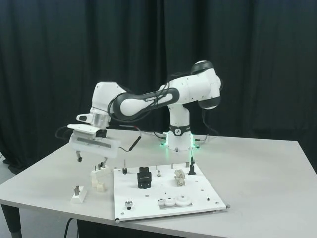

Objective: Pick round peg 3.

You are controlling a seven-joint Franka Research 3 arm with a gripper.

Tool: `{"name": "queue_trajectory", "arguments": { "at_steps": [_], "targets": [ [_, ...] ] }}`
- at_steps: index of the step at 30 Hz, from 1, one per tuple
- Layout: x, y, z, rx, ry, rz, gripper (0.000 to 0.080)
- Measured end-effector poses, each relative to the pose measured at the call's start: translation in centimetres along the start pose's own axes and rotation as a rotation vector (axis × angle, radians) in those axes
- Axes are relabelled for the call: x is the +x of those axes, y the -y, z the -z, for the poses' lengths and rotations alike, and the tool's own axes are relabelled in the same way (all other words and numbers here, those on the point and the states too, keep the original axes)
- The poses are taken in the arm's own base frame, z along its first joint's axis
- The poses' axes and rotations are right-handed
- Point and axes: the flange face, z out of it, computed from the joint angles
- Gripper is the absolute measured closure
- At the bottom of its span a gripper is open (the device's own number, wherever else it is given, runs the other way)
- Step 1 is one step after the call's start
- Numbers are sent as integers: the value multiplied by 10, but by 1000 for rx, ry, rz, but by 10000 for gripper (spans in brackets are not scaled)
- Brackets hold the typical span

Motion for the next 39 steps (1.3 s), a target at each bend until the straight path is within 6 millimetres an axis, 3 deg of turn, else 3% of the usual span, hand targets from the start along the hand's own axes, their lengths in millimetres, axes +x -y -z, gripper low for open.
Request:
{"name": "queue_trajectory", "arguments": {
  "at_steps": [17, 39],
  "targets": [
    [53, -4, -47, -4, 47, -6, 3],
    [75, 1, -90, -65, 240, 10, 3]
  ]
}}
